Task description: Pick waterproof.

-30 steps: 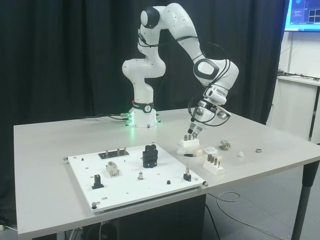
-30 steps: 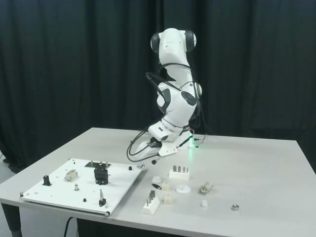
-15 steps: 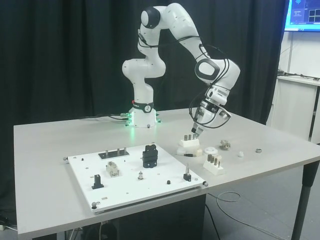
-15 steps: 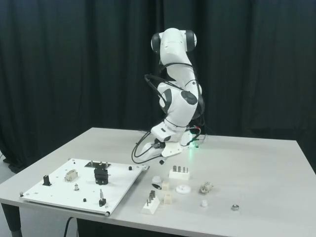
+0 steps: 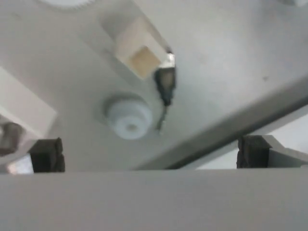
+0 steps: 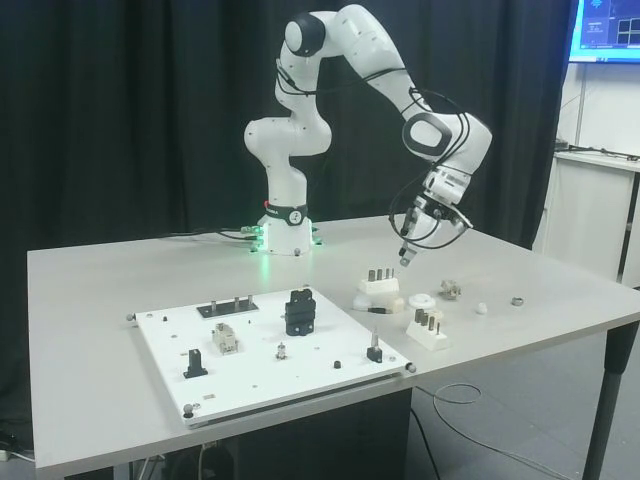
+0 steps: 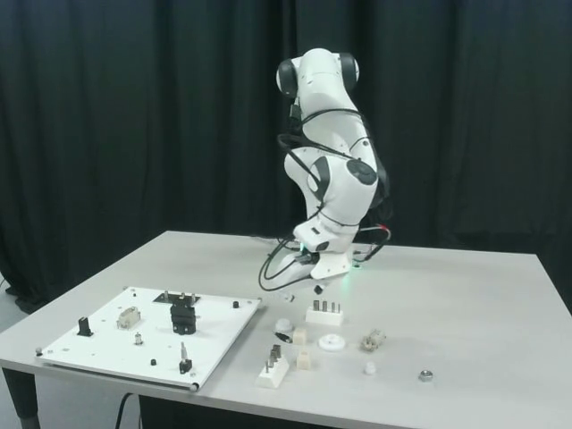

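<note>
In the wrist view a small black plug with a thin lead (image 5: 166, 84) lies on the grey table between a round white cap (image 5: 129, 117) and a pale square block (image 5: 139, 50). My gripper (image 5: 149, 154) hangs above them, open, with nothing between its black fingertips (image 5: 46, 155). In the first room view the gripper (image 6: 405, 256) hovers just above and right of a white block with pegs (image 6: 378, 288). In the second room view it (image 7: 304, 286) is over the same peg block (image 7: 323, 313), with the black plug (image 7: 281, 337) lower on the table.
A white board (image 6: 300, 370) carrying small fixtures covers the table's left front. Loose parts lie right of it: a white gear (image 6: 421, 300), a second peg block (image 6: 427, 328), a metal piece (image 6: 449, 290), a small white cap (image 6: 481, 308), a nut (image 6: 518, 299).
The arm has swung its gripper up and to the right, away from the top of the white peg block. The parts on the table have not moved.
</note>
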Robot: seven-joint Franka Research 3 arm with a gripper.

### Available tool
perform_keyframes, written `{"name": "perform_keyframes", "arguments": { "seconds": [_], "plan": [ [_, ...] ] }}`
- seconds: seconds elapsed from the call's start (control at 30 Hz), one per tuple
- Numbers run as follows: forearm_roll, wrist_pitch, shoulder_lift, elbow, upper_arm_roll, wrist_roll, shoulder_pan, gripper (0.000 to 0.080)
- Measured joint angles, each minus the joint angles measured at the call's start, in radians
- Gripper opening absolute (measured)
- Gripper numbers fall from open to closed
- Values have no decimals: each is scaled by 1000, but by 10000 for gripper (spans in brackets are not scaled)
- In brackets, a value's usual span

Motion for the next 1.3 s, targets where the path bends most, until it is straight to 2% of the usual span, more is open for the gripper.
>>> {"name": "perform_keyframes", "arguments": {
  "seconds": [0.63,1.0,1.3],
  "plan": [
    [82,-55,-13,0,109,146,0,800],
    [125,-52,-23,0,139,306,0,800],
    [164,-15,-24,-4,153,480,0,800]
  ]
}}
